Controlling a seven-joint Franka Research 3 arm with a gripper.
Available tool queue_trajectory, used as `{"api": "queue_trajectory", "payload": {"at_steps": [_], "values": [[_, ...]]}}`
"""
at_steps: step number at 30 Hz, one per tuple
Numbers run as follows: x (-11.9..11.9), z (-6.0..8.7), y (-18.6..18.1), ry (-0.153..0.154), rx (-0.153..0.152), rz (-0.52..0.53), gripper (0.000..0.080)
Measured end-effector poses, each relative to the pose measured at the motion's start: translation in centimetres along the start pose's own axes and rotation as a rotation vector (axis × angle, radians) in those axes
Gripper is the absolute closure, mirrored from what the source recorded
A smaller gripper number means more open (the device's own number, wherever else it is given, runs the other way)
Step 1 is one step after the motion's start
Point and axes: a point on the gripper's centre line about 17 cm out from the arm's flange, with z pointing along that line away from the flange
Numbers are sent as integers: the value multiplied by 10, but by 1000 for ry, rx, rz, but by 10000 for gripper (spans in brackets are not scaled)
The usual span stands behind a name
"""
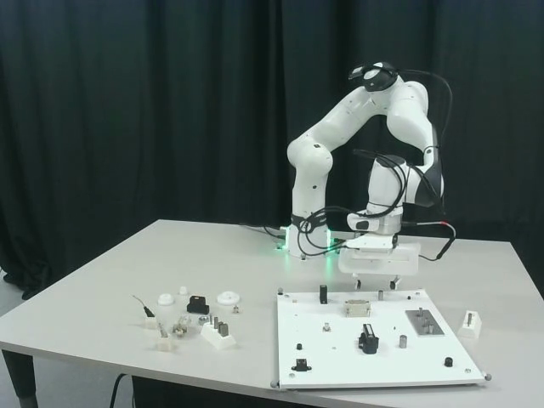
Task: Insert round peg 3.
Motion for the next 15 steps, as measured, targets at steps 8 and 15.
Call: {"api": "queue_trajectory", "payload": {"at_steps": [8, 15], "values": [[1, -13, 9, -13, 21, 30, 4], [-5, -27, 18, -52, 43, 49, 3]]}}
